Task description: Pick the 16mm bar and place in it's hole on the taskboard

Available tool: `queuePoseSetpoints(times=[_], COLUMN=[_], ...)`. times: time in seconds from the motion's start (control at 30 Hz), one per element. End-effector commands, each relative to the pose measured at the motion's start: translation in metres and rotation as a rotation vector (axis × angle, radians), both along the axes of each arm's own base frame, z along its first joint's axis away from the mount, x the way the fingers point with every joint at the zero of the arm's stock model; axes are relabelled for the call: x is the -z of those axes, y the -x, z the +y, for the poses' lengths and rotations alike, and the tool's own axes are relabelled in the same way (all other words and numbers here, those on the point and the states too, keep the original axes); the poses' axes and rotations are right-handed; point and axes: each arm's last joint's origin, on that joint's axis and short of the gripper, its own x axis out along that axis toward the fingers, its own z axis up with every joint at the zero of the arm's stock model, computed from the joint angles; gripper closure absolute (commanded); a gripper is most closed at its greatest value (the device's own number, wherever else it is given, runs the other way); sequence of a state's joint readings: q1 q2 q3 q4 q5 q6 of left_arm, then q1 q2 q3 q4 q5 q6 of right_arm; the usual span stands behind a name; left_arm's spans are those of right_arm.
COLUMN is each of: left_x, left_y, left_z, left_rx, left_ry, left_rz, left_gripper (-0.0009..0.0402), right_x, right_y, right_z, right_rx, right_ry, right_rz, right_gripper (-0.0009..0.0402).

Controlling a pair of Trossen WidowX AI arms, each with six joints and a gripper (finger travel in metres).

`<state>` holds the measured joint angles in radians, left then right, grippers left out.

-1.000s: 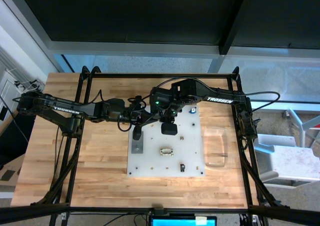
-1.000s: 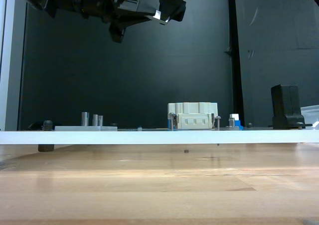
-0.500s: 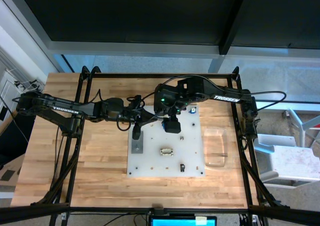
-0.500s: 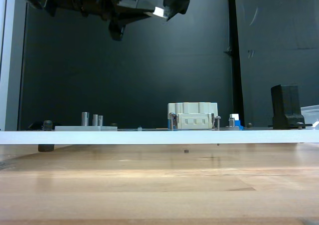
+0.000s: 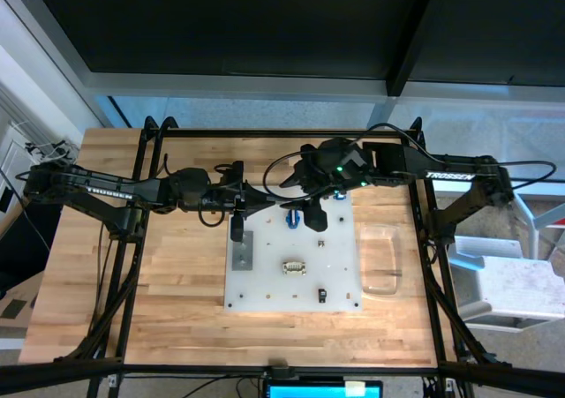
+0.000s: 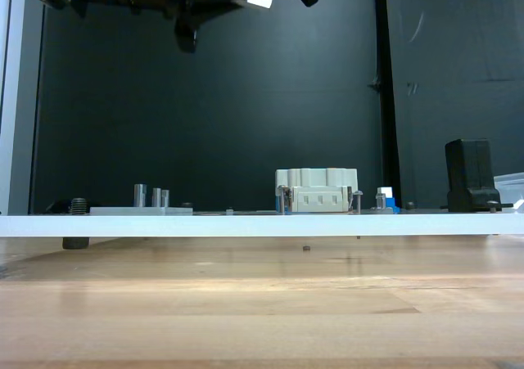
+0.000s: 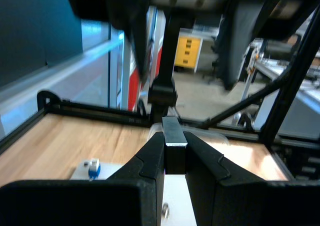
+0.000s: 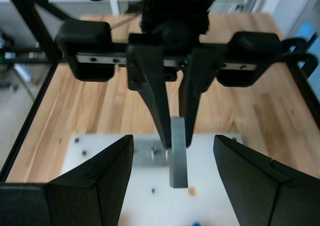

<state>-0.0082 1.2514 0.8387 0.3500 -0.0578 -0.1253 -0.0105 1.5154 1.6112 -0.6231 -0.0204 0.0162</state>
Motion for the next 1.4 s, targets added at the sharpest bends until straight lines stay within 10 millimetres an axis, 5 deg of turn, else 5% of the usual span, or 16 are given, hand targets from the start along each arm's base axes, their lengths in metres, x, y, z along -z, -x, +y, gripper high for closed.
queuePoseSetpoints(times=[0.03, 0.33, 0.6, 1.4], left_x=[-0.005, -0.012, -0.016, -0.019], left_y=[0.002, 0.002, 0.002, 0.002], left_z=[0.0, 0.001, 0.001, 0.001], left_rx=[-0.011, -0.02, -0.038, -0.04], left_ry=[-0.006, -0.01, -0.01, -0.009], left_rz=[-0.044, -0.092, -0.143, -0.17], left_gripper=[0.0394, 0.0393, 0.0393, 0.0393], right_x=[0.007, 0.034, 0.061, 0.069], right_y=[0.005, 0.03, 0.033, 0.019], right_z=[0.001, 0.002, 0.002, -0.002], right_rx=[0.007, 0.015, 0.035, 0.061], right_ry=[-0.01, -0.054, -0.128, -0.141], right_rz=[-0.107, -0.4, -0.544, -0.627], right_gripper=[0.017, 0.019, 0.0199, 0.0198])
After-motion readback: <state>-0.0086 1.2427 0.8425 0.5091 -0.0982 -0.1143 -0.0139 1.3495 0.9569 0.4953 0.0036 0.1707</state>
